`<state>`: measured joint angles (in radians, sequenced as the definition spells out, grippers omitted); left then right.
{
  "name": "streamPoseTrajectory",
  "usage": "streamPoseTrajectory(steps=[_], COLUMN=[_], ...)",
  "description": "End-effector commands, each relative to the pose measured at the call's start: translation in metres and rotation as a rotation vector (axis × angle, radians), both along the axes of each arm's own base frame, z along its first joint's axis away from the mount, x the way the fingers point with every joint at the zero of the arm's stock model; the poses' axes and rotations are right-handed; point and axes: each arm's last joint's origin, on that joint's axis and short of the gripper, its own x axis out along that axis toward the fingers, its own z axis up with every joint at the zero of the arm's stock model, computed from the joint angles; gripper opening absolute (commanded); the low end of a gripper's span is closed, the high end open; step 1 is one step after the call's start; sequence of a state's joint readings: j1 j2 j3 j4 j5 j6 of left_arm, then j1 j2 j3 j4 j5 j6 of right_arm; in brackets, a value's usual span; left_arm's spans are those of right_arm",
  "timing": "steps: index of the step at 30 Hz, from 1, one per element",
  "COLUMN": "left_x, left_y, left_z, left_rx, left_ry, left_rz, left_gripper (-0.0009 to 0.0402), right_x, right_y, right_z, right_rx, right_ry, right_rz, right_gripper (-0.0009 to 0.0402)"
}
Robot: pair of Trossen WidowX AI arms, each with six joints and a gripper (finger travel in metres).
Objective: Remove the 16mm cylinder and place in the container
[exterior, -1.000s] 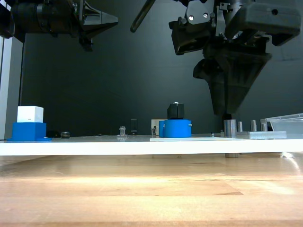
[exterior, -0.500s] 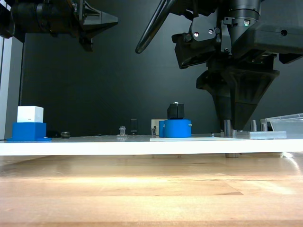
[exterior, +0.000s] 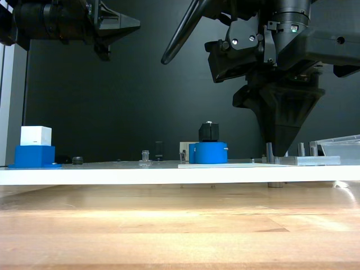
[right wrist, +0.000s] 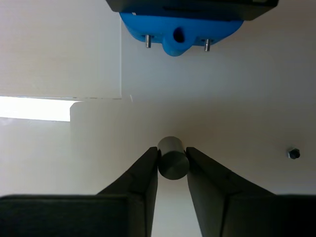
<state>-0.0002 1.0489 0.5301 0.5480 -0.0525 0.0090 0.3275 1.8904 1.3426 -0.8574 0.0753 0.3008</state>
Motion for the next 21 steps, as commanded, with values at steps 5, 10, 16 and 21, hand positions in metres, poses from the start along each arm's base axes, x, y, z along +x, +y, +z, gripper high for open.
streamPoseTrajectory(steps=[5, 10, 16, 21], left_x=[0.0, 0.0, 0.0, 0.0], left_y=[0.0, 0.0, 0.0, 0.0], left_z=[0.0, 0.0, 0.0, 0.0], left_rx=[0.0, 0.0, 0.0, 0.0], left_ry=[0.0, 0.0, 0.0, 0.0], left_rz=[0.0, 0.0, 0.0, 0.0], left_gripper=[0.0, 0.0, 0.0, 0.0], right_x=[-0.001, -0.004, -0.012, -0.021], right_y=[-0.001, -0.002, -0.005, -0.008], right_z=[0.004, 0.013, 0.035, 0.059], right_rx=[-0.002, 0.003, 0.02, 0.037], right_ry=[-0.008, -0.026, -0.083, -0.153], right_rz=[0.007, 0.012, 0.018, 0.016], right_gripper=[-0.0003, 0.0007, 0.0007, 0.0007])
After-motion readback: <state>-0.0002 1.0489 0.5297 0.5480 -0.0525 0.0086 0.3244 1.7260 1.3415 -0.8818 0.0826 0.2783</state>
